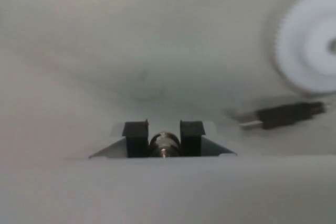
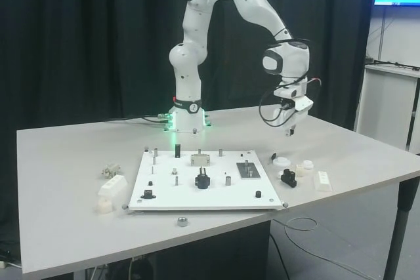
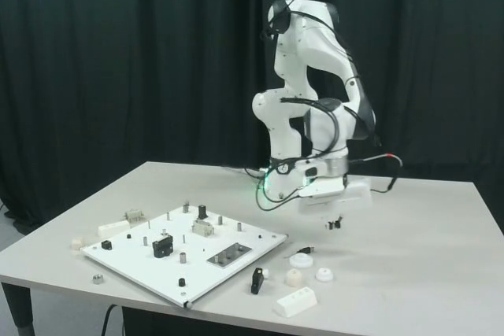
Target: Place BNC.
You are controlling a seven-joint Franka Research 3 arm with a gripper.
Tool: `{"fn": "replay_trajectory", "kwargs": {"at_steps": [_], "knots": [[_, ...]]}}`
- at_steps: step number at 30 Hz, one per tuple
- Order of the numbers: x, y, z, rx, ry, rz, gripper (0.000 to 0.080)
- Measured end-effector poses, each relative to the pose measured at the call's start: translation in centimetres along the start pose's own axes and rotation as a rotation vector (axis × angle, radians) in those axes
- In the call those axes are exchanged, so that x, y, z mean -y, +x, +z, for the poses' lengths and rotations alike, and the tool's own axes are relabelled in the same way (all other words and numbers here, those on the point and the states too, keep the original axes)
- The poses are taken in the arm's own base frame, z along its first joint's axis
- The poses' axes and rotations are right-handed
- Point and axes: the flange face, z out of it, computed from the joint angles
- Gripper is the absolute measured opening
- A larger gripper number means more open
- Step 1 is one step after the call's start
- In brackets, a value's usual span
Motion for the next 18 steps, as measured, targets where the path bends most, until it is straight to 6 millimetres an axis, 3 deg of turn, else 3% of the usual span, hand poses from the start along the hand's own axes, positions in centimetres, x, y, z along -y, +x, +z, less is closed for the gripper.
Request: {"fn": "replay_trajectory", "kwargs": {"at_steps": [8, 18], "knots": [[1.9, -1.5, 1.7, -0.042, -0.009, 0.03, 0.0125], [2.8, -1.3, 3.6, -0.081, -0.008, 0.059, 0.0125]]}}
